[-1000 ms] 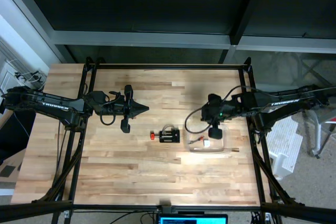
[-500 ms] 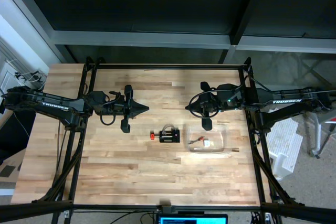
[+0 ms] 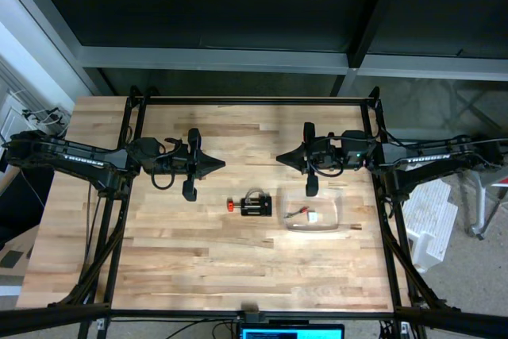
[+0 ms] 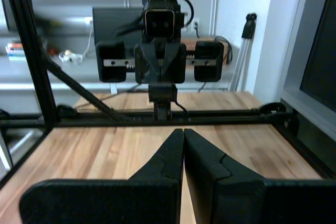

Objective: Remove the RCA connector from the receptacle and place in the container

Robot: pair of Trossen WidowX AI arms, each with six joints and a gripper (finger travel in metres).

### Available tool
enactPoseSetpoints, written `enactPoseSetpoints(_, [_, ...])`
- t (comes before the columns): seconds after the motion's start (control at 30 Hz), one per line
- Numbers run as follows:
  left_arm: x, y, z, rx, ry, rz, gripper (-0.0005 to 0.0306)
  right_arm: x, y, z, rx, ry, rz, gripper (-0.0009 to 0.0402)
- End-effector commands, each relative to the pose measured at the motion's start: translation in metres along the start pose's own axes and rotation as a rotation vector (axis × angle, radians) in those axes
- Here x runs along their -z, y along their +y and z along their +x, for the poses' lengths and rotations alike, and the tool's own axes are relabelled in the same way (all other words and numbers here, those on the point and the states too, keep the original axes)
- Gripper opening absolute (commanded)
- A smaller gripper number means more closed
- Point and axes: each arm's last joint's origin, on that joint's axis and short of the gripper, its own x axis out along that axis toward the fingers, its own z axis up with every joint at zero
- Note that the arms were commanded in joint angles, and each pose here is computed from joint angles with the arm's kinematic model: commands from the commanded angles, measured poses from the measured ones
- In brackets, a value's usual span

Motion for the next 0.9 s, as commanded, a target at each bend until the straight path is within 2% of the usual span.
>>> enactPoseSetpoints(0.03, [0.0, 0.0001, 0.0, 0.0, 0.0, 0.0, 0.0, 0.0065, -0.0001, -0.0011, 0.0, -0.02, 0.006, 0.0])
enactPoseSetpoints(0.23, [0.0, 0.0, 0.0, 0.0, 0.0, 0.0, 0.0, 0.011, -0.0001, -0.0023, -0.003, -0.027, 0.008, 0.0])
enactPoseSetpoints(0.37, [0.0, 0.0001, 0.0, 0.0, 0.0, 0.0, 0.0, 0.0101, 0.0004, -0.0029, -0.021, -0.033, 0.018, 0.0])
enactPoseSetpoints(0.9, [0.0, 0.0001, 0.0, 0.0, 0.0, 0.0, 0.0, 0.0124, 0.0002, -0.0037, -0.021, -0.049, 0.048, 0.0])
